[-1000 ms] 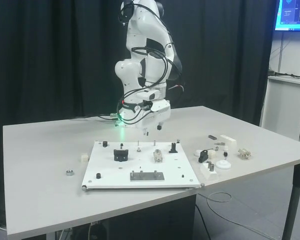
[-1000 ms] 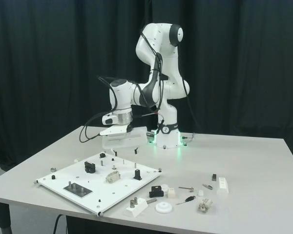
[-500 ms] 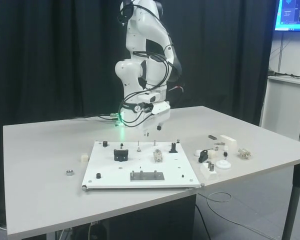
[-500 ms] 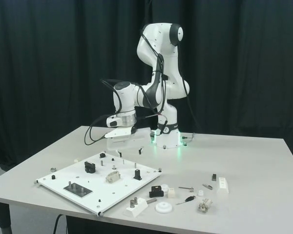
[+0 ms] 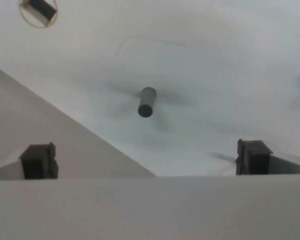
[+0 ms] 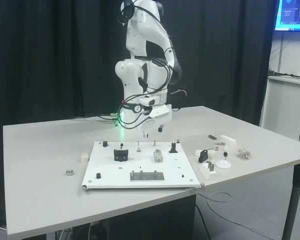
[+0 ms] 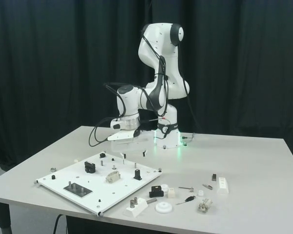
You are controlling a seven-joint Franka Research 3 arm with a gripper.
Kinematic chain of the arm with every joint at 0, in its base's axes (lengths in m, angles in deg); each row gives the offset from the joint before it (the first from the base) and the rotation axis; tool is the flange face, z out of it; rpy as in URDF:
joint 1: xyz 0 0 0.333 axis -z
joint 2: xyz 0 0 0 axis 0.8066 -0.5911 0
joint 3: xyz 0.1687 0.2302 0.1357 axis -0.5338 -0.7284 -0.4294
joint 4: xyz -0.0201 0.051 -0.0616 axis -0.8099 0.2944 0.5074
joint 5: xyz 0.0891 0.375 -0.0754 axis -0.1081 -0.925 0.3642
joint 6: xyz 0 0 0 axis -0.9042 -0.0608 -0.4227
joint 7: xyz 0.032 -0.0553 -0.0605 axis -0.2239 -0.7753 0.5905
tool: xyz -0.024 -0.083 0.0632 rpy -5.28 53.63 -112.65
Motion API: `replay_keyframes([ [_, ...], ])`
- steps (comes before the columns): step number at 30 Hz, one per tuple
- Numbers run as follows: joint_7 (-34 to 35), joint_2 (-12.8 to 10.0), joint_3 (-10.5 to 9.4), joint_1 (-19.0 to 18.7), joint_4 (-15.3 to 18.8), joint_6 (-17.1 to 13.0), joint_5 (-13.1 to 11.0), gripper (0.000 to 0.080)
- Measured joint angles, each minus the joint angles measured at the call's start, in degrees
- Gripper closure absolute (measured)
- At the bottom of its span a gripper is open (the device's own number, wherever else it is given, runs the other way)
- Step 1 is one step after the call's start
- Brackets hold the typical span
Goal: Remove round peg 2.
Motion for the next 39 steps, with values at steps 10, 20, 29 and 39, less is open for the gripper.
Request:
replay_keyframes([
  [10,12.8,-1.0,-1.70,0.0,0.2,0.0,-0.1,0.0003],
  [20,24.7,-1.7,-2.49,0.0,0.1,0.0,-0.3,0.0003],
  [29,27.8,-2.1,-2.27,0.2,-0.1,0.2,-2.6,0.0003],
  [39,28.5,-3.3,-2.03,0.9,-0.8,0.0,-6.3,0.0003],
])
